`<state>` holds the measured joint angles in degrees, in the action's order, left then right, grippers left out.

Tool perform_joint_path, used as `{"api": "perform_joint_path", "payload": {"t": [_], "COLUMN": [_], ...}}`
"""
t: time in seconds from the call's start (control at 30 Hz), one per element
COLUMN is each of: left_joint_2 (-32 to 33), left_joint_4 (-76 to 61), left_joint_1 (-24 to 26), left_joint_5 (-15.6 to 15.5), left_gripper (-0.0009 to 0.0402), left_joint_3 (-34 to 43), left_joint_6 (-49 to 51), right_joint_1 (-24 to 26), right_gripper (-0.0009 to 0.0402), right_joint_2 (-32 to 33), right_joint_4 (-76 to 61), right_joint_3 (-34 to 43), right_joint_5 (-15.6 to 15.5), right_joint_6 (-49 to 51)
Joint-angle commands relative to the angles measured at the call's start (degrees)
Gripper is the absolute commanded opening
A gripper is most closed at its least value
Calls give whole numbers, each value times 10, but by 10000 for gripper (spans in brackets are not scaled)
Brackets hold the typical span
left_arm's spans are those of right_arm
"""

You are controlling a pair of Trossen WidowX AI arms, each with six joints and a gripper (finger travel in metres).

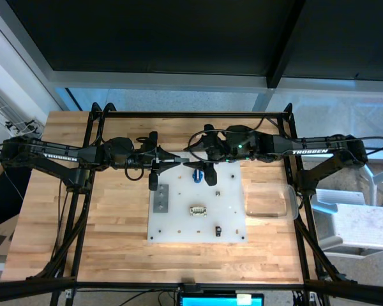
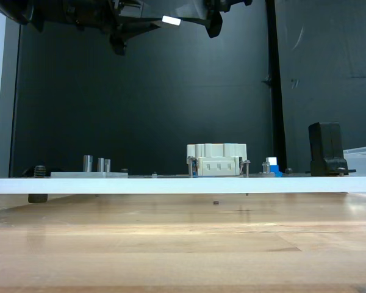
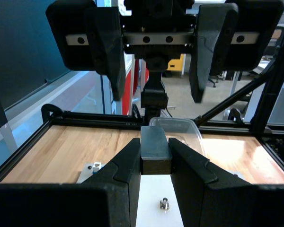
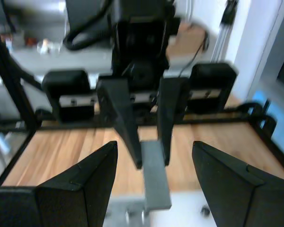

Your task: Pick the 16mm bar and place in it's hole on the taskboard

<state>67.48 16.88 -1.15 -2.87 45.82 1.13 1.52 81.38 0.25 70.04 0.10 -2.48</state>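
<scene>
Left arm: reaching in from the left edge, stretching nearly level over the table (image 1: 83, 223); left gripper (image 1: 165, 160) hanging high over the taskboard's (image 1: 179, 224) far end, pointing right.
Left grip: fingers (image 3: 132, 161) pinching one end of the 16mm bar (image 1: 179, 158).
Bar: lying level in the air, well clear of the board, free end sticking out toward the right arm.
Right arm: reaching in from the right edge, also nearly level; right gripper (image 1: 202, 164) facing the left one head-on.
Right grip: fingers (image 4: 90, 184) standing wide apart on either side of the bar's free end, not touching it in the wrist views.
Below: grey peg block (image 1: 161, 199), white connector (image 1: 198, 210) and blue piece (image 1: 196, 173) sitting on the board; low view showing wide open air between these and both grippers.
Edges: black frame (image 1: 191, 115) running around the work area; clear bin (image 1: 268, 203) sitting just beside the board's right edge.
</scene>
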Motion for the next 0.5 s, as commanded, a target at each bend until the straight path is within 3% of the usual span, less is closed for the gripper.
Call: {"api": "perform_joint_path", "payload": {"t": [0.03,0.33,0.5], "left_joint_2": [0,0,0], "left_joint_4": [6,52,72], "left_joint_1": [0,0,0], "left_joint_5": [0,0,-2], "left_gripper": [44,44,44], "left_joint_3": [0,0,0], "left_joint_6": [3,11,12], "right_joint_1": [0,2,2], "right_gripper": [220,220,220], "right_joint_2": [-4,-4,-6], "right_joint_4": [47,125,145], "right_joint_3": [-24,-60,-63], "right_joint_5": [3,-6,-36], "right_joint_6": [-6,-20,-27]}}
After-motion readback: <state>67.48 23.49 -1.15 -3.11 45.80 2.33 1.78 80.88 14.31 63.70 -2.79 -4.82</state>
